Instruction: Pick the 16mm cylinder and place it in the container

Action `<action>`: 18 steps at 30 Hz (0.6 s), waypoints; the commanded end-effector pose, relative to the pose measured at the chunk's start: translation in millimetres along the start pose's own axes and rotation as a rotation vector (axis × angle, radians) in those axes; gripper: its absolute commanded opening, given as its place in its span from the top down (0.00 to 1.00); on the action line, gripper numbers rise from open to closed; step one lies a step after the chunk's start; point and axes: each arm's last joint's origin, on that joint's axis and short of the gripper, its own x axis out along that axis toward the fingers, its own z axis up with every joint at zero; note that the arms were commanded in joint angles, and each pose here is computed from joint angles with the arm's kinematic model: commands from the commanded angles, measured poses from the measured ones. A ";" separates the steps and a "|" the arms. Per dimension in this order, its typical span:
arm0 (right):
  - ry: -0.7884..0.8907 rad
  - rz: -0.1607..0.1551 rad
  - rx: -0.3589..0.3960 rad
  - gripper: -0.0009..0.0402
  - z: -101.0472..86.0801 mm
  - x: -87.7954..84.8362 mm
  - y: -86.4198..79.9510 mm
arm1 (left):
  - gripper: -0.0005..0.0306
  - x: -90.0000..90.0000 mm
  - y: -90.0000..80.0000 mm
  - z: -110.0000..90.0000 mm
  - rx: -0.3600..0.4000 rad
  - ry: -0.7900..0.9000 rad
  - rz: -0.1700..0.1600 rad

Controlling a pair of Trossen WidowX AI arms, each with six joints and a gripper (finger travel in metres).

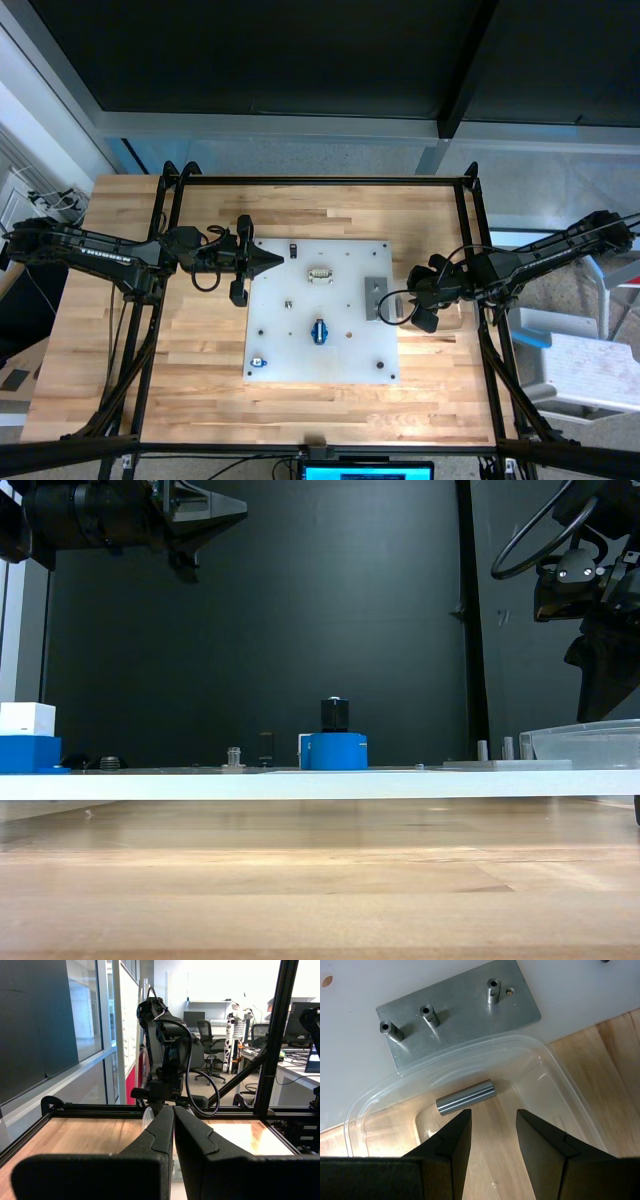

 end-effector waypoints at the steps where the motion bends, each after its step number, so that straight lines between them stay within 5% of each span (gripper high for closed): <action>1: -0.001 0.001 0.000 0.68 0.3 -0.2 0.2 | 0.98 0.0 0.0 0.1 0.000 0.000 0.000; 18: -0.002 0.001 0.024 0.68 0.4 -0.2 0.2 | 0.98 0.0 0.0 0.1 0.000 0.000 0.000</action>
